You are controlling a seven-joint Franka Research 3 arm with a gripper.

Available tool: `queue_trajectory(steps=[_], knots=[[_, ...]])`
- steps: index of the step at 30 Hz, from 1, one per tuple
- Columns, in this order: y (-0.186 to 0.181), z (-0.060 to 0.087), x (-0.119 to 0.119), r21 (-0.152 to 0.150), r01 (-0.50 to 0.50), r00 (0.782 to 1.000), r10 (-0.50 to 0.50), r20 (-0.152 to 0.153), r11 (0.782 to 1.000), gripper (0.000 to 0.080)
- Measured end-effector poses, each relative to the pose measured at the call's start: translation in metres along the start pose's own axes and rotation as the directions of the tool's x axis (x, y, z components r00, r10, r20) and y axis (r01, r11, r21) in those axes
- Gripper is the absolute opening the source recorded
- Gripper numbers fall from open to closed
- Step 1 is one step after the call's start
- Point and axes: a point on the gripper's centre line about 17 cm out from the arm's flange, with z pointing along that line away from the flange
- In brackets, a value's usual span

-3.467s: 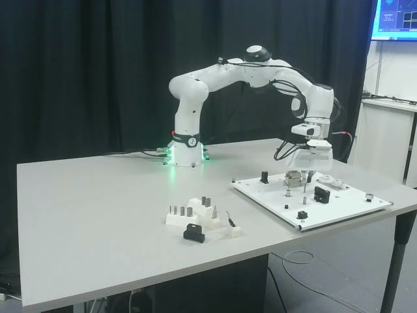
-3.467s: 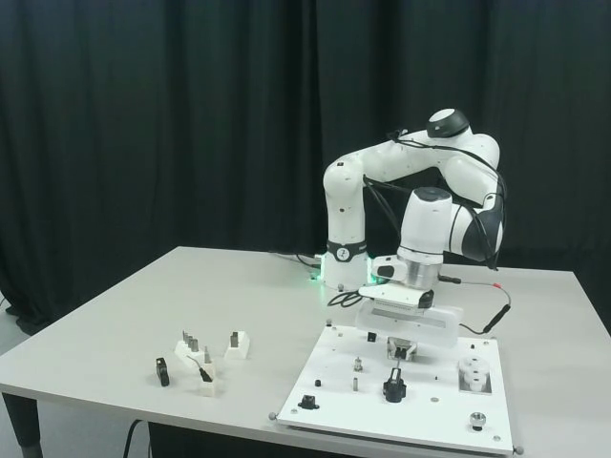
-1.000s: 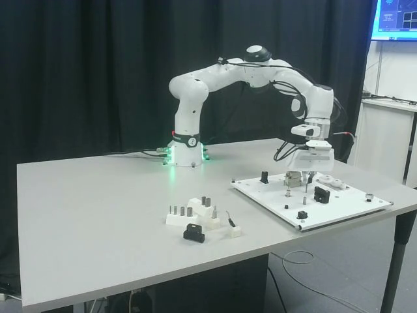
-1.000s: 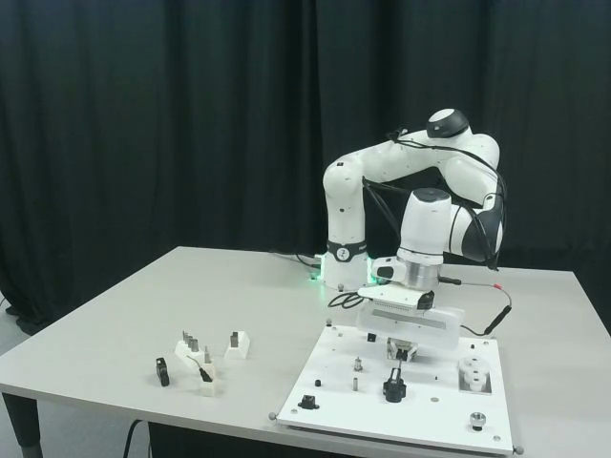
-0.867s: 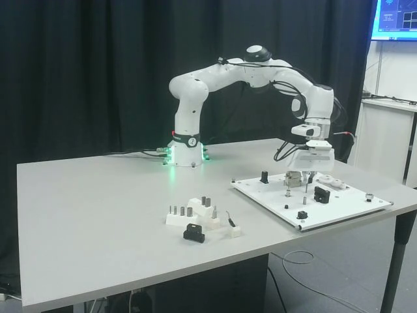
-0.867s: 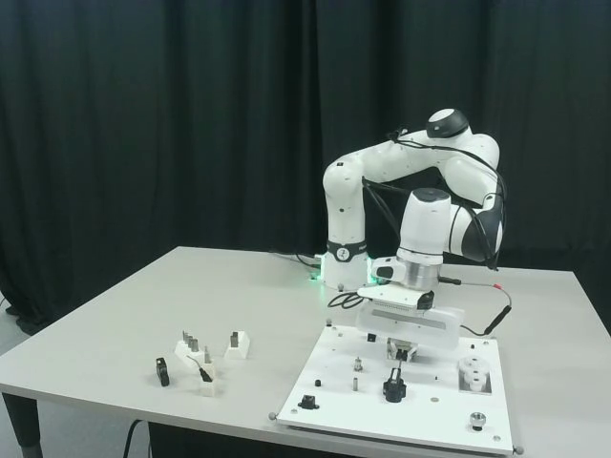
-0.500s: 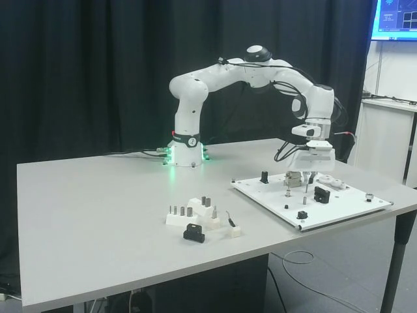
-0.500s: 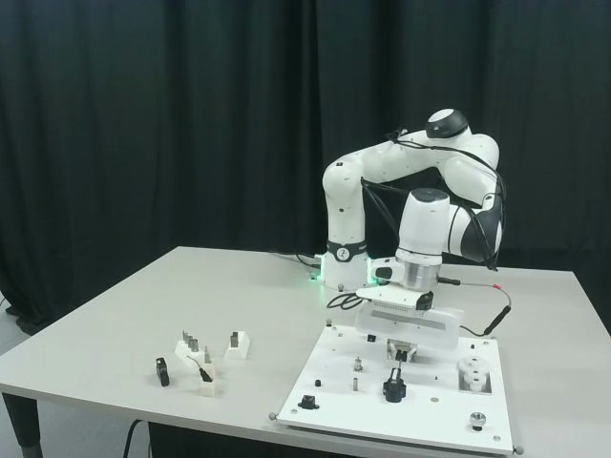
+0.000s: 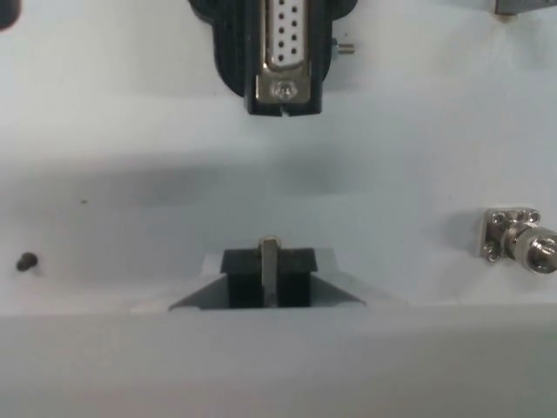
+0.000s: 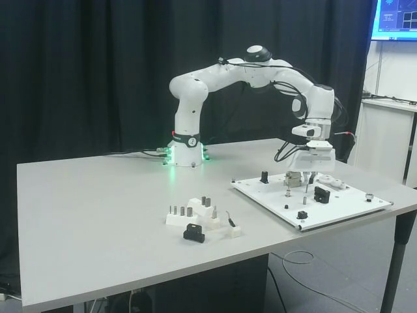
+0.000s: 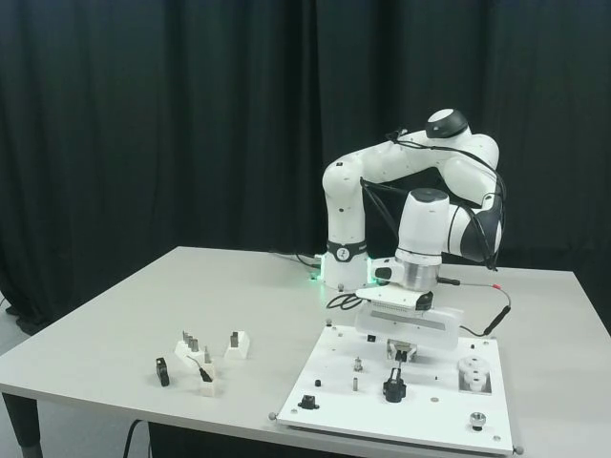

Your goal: Insert square peg 1.

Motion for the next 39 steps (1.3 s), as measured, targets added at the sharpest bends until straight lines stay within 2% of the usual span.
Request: queue_trajectory(steps=[15,39], knots=[[0.0015,0.0000,0.0001,0.025,-0.029,0.999,0.029,0.020,0.999,0.0030],[0.0016,0.0001,0.0002,0.032,-0.026,0.999,0.025,0.030,0.999,0.0030]])
